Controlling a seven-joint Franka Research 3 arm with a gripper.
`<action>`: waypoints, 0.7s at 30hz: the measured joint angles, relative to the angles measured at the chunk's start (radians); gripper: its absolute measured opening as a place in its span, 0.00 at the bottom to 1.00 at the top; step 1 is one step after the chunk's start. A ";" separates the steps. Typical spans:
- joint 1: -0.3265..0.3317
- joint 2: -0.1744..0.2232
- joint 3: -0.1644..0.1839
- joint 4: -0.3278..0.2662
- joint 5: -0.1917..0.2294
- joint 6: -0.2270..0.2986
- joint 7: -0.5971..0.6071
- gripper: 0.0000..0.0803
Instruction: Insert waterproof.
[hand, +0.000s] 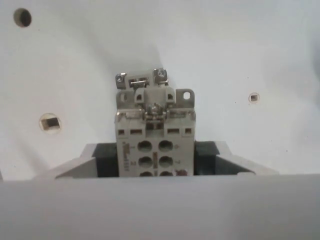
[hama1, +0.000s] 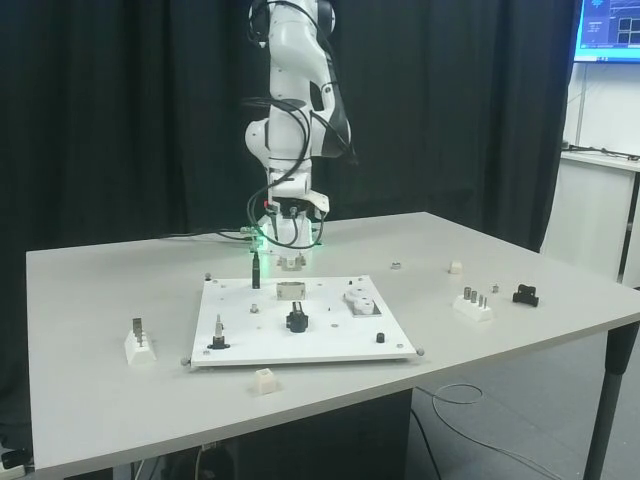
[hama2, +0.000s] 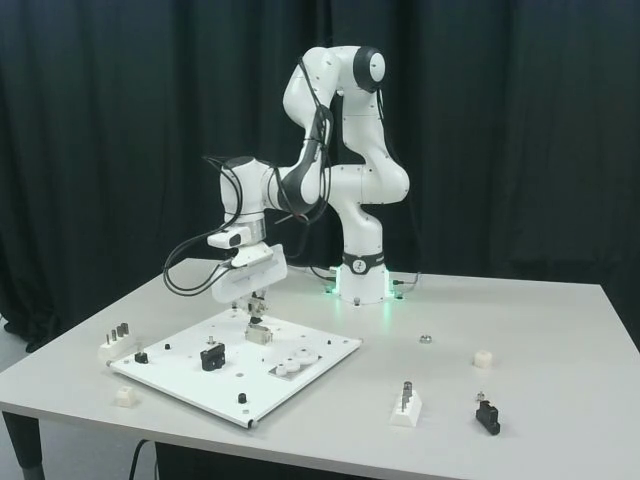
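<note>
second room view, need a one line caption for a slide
White Franka arm lowers its gripper over a connector on the white board on a grey table.

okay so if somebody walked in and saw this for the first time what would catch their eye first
Probably the white robot arm, bent down over the white board on the grey table. Next, the connector block between its fingers, hanging just above that board. Small parts lie scattered around the board.
</note>
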 joint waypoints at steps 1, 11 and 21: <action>0.000 0.000 0.001 0.000 -0.005 0.000 0.008 0.39; 0.000 0.003 0.008 -0.003 -0.026 0.008 0.030 0.39; 0.000 0.019 0.008 -0.010 -0.033 0.024 0.030 0.39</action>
